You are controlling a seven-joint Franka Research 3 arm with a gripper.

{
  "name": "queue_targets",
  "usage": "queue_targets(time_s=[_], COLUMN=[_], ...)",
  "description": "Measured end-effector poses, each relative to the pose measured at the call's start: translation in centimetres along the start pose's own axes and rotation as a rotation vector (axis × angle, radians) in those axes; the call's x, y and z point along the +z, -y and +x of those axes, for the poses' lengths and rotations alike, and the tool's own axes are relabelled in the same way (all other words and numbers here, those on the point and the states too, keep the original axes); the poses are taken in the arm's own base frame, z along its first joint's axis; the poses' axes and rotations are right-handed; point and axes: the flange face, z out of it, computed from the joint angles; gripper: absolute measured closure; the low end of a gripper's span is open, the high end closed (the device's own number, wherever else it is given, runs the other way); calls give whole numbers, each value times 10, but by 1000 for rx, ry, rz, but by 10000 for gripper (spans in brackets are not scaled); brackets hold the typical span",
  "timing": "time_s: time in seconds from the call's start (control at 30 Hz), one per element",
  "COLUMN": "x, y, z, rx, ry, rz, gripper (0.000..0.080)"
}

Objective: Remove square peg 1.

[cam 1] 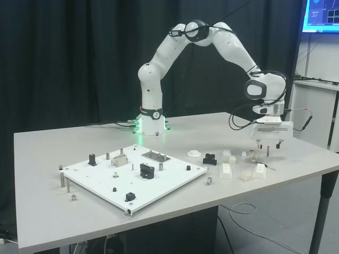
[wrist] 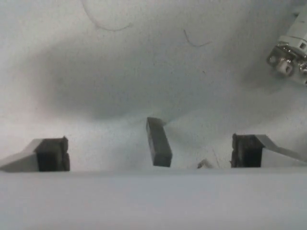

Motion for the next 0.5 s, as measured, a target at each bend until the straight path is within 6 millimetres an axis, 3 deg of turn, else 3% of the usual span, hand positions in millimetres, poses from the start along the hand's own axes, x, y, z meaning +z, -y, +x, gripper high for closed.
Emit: queue_targets(time_s=[0.1,0.13,0.5], x=[-1,-1,-5], y=[1,1,4], z=[0,0,-1], rx=[0,0,-1], ry=[0,1,2], rz=[2,3,10], gripper=[318,19,7])
